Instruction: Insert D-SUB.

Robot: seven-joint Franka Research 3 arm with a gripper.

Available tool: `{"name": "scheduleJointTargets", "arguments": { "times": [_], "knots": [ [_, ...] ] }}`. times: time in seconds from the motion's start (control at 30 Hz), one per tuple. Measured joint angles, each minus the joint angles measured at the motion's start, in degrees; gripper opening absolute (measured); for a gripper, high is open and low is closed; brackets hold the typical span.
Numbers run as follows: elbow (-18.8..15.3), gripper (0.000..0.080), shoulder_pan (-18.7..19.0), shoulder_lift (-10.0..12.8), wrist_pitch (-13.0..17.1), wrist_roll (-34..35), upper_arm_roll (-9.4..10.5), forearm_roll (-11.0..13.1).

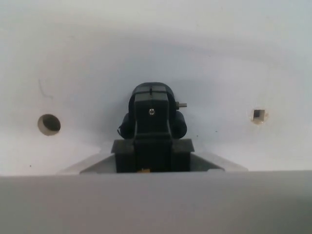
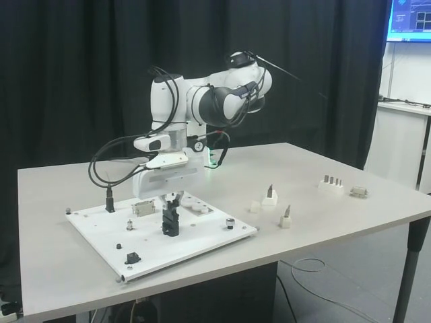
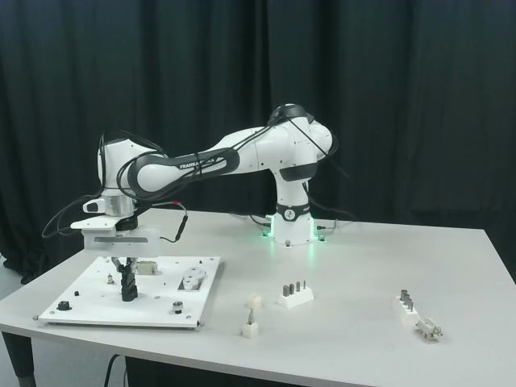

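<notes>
Gripper (image 2: 170, 214) closed on the black D-SUB connector (image 1: 152, 122), held upright and touching the white board (image 2: 101, 232) on the grey tabletop (image 2: 316, 215).

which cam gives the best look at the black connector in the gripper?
Wrist view: the black connector fills the centre, between the gripper fingers, above the white board. The first room view shows it small, standing on the board; the second room view shows only a dark sliver under the hand.
</notes>
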Motion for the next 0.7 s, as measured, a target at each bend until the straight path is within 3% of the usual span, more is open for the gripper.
{"name": "scheduleJointTargets", "arguments": {
  "times": [0.17, 0.2, 0.37, 0.4, 0.67, 0.7],
  "knots": [
    [0.0, 0.0147, 0.28, 0.0, 0.0, 0.01, -0.08, -0.03],
    [0.01, 0.0359, 0.33, 0.0, 0.0, 0.02, -0.13, -0.04],
    [0.01, 0.0359, 0.61, -0.01, -0.03, 0.27, -0.6, -0.23],
    [0.01, 0.0692, 0.67, -0.01, -0.04, 0.35, -0.7, -0.3],
    [0.01, 0.0692, 1.16, -0.01, -0.53, 1.23, -1.75, -0.97],
    [0.01, 0.0794, 1.22, -0.01, -0.61, 1.28, -1.9, -1.06]
  ]
}}
